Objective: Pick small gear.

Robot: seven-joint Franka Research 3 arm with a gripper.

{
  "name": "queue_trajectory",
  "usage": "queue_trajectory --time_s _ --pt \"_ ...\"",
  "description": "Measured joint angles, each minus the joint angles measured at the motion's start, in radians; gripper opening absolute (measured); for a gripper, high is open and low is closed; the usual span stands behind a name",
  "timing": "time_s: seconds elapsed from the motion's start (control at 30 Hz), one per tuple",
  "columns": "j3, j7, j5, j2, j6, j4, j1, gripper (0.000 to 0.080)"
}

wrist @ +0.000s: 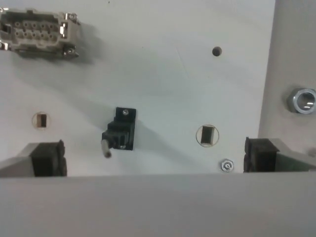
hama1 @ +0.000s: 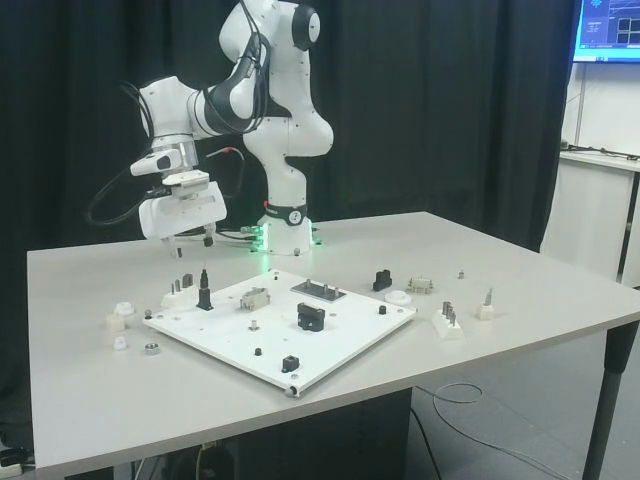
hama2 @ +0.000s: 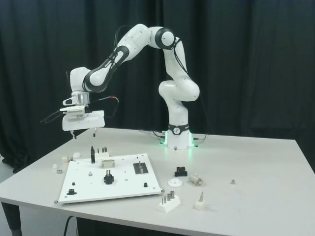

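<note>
Approaching the pick is the step judged to be in hand; no part is held.

Wrist view: the arm's two-finger gripper (wrist: 153,157) is released, its black pads wide apart. Between them stands a black bracket with a grey pin (wrist: 120,136) on the flat white assembly board (wrist: 173,74). Two recessed slots (wrist: 206,135) in the board are empty. A grey multi-pin connector (wrist: 39,30) is fixed to the board, and a grey metal nut (wrist: 302,100) lies off its edge. The small gear does not appear here.

First room view: the gripper (hama1: 190,240) hangs above the board (hama1: 340,335) near its ten o'clock corner. The small white gear (hama1: 120,342), by judgement, is the little white piece on the grey table (hama1: 500,260) at nine o'clock of the board, just beside the nut (hama1: 152,348). Other white pieces lie near it, so identity is uncertain.

Second room view: the gripper (hama2: 83,132) is above the board's eleven o'clock corner, and the presumed gear (hama2: 55,166) lies at ten o'clock. A white holder block (hama2: 167,201) at five o'clock carries upright grey pins.

Hazards: closing on a neighbouring white piece, through crowding; striking the upright black post (hama2: 92,155) during descent; pushing the gear aside if the pads land off-centre.
</note>
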Motion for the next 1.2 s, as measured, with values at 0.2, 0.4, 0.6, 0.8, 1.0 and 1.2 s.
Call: queue_trajectory --time_s 0.2,0.4,0.6,0.8,1.0,1.2 --pt "0.0 0.009 -0.021 0.0 -0.008 0.012 -0.002 0.08" --pt "-0.001 0.009 -0.048 0.001 -0.018 0.029 -0.004 0.08" --pt "-0.004 0.009 -0.092 0.006 -0.018 0.055 -0.008 0.08" --pt "-0.011 0.009 -0.128 0.029 -0.018 0.103 -0.014 0.08" --pt "-0.013 0.015 -0.127 0.079 -0.018 0.172 -0.029 0.08" --pt "-0.013 0.037 -0.106 0.148 -0.018 0.256 -0.044 0.08"
